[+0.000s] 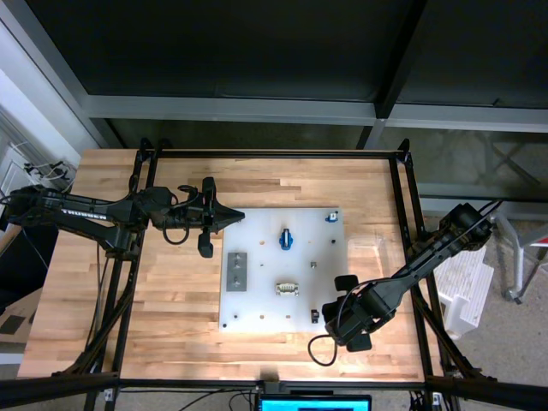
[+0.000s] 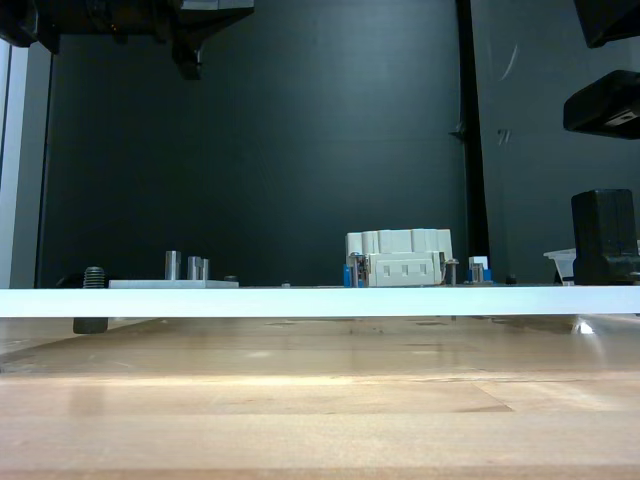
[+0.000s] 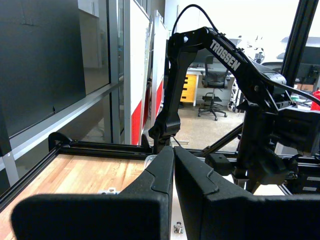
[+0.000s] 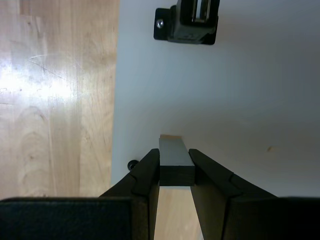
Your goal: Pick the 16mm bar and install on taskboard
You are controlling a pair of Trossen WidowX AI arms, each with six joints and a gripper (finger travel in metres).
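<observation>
Right wrist view: the right gripper (image 4: 174,154) has its two black, wedge-shaped fingers (image 4: 147,172) clamped on the bar (image 4: 175,161), a smooth grey, square-edged piece held between the tips. The bar hangs over the edge of the flat white board (image 4: 240,100), where it meets the pale, grained wooden bench (image 4: 55,100). Whether the bar touches the board cannot be told. A boxy black bracket (image 4: 186,22) with a small screw sits on the board ahead of the gripper. In the high view this gripper is over the board's near right corner. The left gripper (image 1: 224,218) is raised beside the board's far left corner, its tapered black fingers (image 3: 160,175) pressed together on nothing. On the board lie a grey metal block (image 1: 235,272), a blue knob (image 1: 286,239) and a cream ribbed connector (image 1: 287,289).
</observation>
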